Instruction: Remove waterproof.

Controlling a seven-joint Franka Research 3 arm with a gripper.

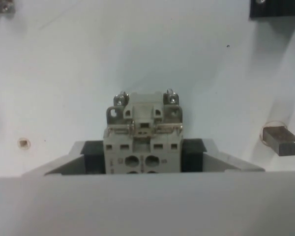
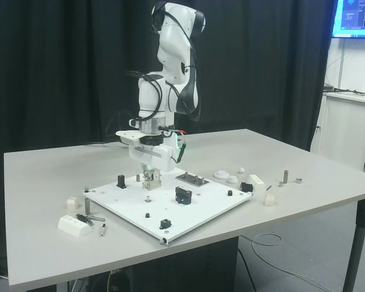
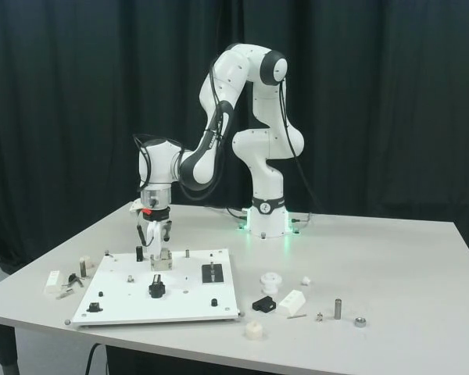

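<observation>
The waterproof connector (image 1: 142, 128) is a grey block with metal latches and two screws, standing on the white board (image 1: 64, 73). My gripper (image 1: 142, 157) reaches down over it. Its black pads (image 1: 93, 156) lie flush against both sides of the block. In the first room view the gripper (image 2: 149, 165) hangs just above the board (image 2: 201, 207), with the connector (image 2: 151, 180) under it. From the second room view, the connector (image 3: 161, 262) sits near the back of the board (image 3: 125, 301), below the gripper (image 3: 155, 234).
A short peg (image 1: 282, 140) and a black block (image 1: 278, 7) stand close to the connector on the board. Black fixtures (image 2: 182, 196) (image 2: 120, 180) and a metal plate (image 2: 193, 179) share the board. Loose white parts (image 2: 74, 225) (image 2: 255, 180) lie on the grey table (image 2: 48, 170).
</observation>
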